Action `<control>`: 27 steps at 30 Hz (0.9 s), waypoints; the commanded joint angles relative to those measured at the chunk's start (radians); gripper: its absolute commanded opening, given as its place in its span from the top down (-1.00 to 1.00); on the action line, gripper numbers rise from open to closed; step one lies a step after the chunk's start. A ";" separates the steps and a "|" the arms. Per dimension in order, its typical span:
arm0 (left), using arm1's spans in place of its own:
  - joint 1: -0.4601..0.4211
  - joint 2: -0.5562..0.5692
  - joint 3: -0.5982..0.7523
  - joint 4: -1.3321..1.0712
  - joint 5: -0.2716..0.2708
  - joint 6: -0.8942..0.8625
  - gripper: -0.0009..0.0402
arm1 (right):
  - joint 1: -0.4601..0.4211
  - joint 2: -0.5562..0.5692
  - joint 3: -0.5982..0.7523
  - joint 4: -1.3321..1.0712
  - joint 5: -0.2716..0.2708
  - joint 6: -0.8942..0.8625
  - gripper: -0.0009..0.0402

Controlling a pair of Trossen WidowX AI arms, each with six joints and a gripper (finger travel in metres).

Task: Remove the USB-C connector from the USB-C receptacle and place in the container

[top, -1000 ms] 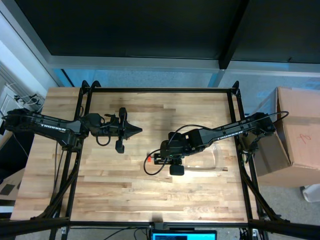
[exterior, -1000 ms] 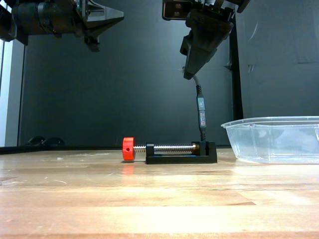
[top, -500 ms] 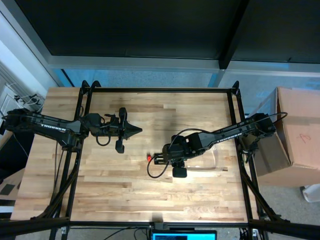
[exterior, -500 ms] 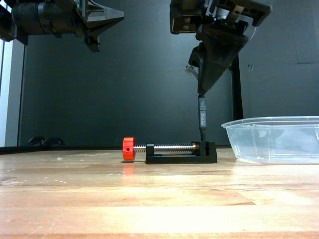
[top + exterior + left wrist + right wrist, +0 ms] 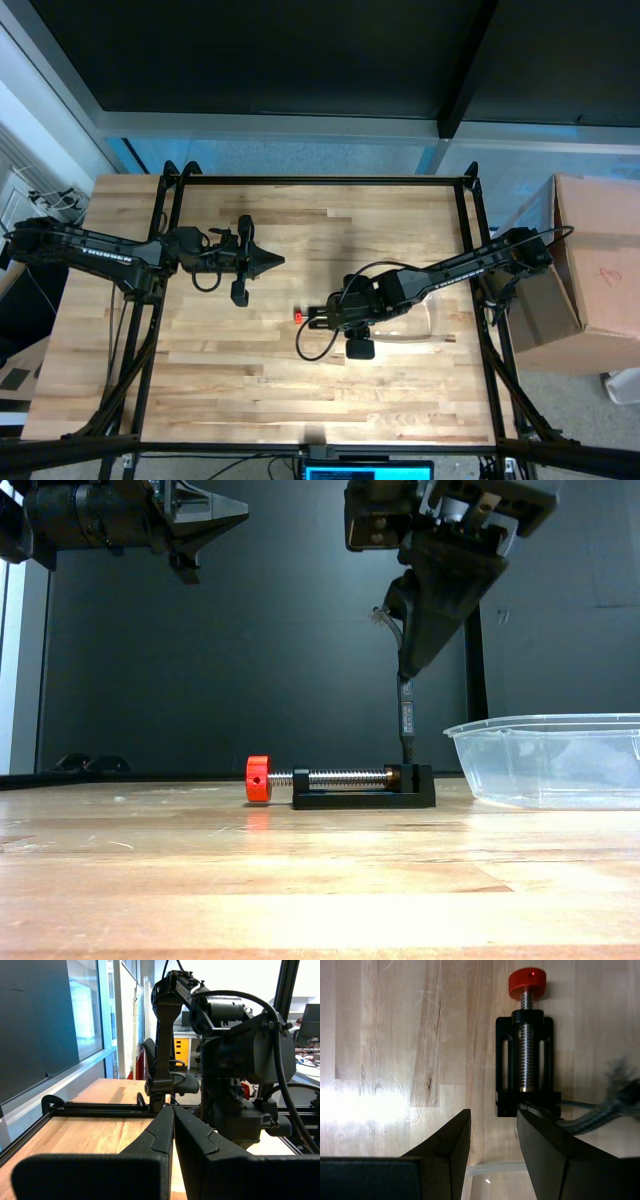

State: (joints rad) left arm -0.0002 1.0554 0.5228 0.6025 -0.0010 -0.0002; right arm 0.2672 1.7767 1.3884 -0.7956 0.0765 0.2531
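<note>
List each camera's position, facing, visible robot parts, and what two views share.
High view: above near edge, looking down; both arms, left gripper shut mid-air, right gripper beside container.
Low view: table height, level; right gripper open above USB-C connector standing in the vise.
Left wrist view: along shut fingers toward right arm.
Right wrist view: straight down between fingers.
Shared: low and right wrist both show the vise.

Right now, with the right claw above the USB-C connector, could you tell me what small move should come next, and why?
Probably lower the right claw a little, so its open fingers straddle the USB-C connector: the tips reach only its top end, and it stands upright, plugged into the USB-C receptacle. The left claw hovers shut, high over the left of the table.
</note>
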 commanded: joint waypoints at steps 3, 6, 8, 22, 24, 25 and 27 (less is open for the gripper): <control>0.000 0.000 0.000 0.000 0.000 0.000 0.96 | 0.006 0.000 -0.046 0.025 -0.002 0.023 0.34; 0.000 0.000 0.000 0.000 0.000 0.000 0.96 | 0.009 0.000 -0.056 0.025 -0.001 0.029 0.34; 0.000 0.000 0.000 0.000 0.000 0.000 0.96 | 0.010 0.000 -0.059 0.031 -0.001 0.027 0.35; 0.000 0.000 0.000 0.000 0.000 0.000 0.96 | 0.015 0.000 -0.062 0.043 0.002 0.031 0.35; 0.000 0.000 0.000 0.000 0.000 0.000 0.96 | 0.015 0.000 -0.062 0.043 0.002 0.030 0.35; 0.000 0.000 0.000 0.000 0.000 0.000 0.96 | 0.015 0.000 -0.062 0.044 0.002 0.030 0.35; 0.000 0.000 0.000 0.000 0.000 0.000 0.96 | 0.015 0.000 -0.062 0.043 0.001 0.030 0.35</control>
State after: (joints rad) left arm -0.0002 1.0554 0.5224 0.6025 -0.0010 -0.0006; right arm 0.2825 1.7767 1.3254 -0.7517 0.0780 0.2829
